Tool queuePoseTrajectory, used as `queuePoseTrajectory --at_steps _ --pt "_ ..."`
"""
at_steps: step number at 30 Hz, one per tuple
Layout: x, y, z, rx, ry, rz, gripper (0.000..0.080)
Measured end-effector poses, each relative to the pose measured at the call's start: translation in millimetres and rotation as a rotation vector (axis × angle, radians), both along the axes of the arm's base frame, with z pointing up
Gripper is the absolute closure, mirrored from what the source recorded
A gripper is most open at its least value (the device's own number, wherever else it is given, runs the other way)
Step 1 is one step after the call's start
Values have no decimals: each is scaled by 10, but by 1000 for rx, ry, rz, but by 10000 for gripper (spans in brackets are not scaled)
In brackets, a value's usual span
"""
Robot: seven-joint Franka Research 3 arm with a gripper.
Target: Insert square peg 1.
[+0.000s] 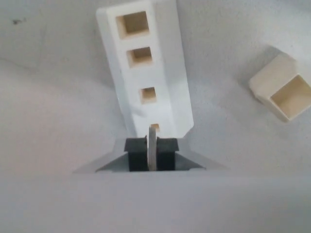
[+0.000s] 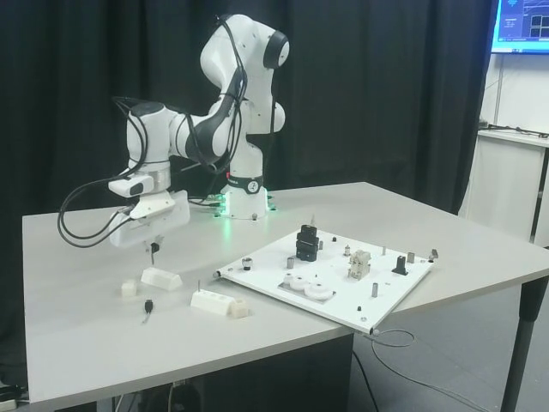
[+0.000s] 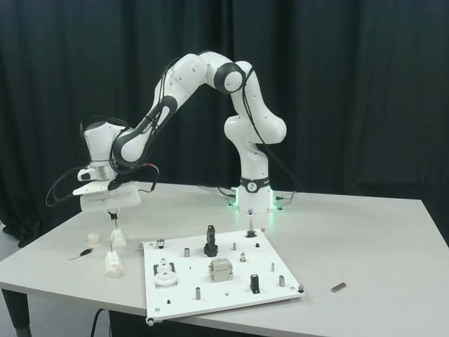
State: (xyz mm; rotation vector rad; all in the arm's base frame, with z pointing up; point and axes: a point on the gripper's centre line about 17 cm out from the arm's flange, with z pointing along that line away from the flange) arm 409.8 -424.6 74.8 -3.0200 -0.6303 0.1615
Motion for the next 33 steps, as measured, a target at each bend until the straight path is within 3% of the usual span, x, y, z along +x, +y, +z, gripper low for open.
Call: queuePoseTrajectory --at_steps 8,24,33 --pt "31 3 92 7 -8 -1 767" --pt "44 1 134 7 -12 -8 767" --pt "242 208 247 31 -38 -15 767"
